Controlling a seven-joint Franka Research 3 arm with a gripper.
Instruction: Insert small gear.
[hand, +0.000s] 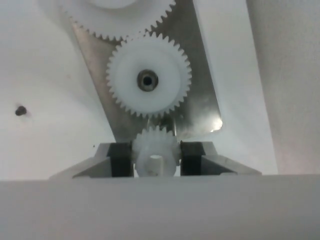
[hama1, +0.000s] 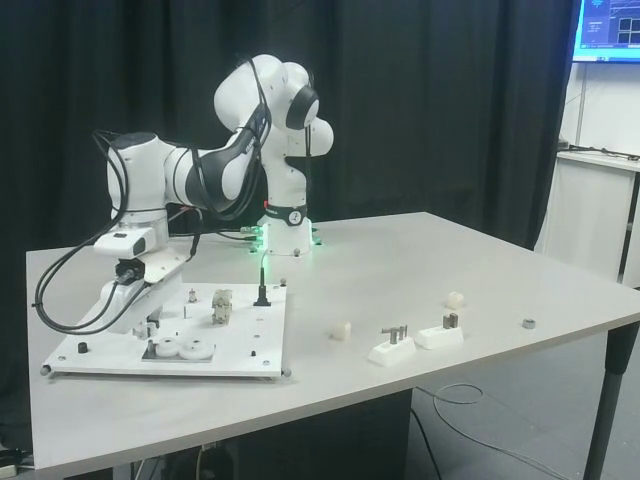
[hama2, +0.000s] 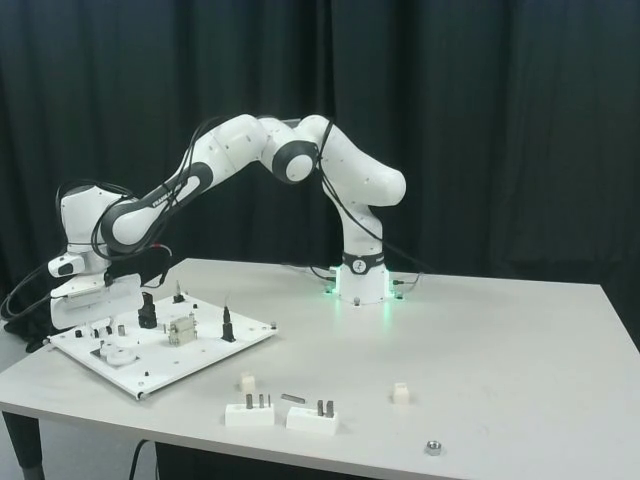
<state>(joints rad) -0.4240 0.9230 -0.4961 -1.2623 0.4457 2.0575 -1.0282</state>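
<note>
We are seeing the pincer (hand: 156, 159) gripping the small white toothed plastic gear (hand: 155, 150) between its black fingers (hand: 120, 159), holding it just beside the medium white gear (hand: 148, 75) on the grey metal plate (hand: 197, 107).

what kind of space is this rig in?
Probably a robotics lab or demo area: black curtains behind the grey table, a white assembly board with gears and pegs, and a wall screen at one side.
</note>
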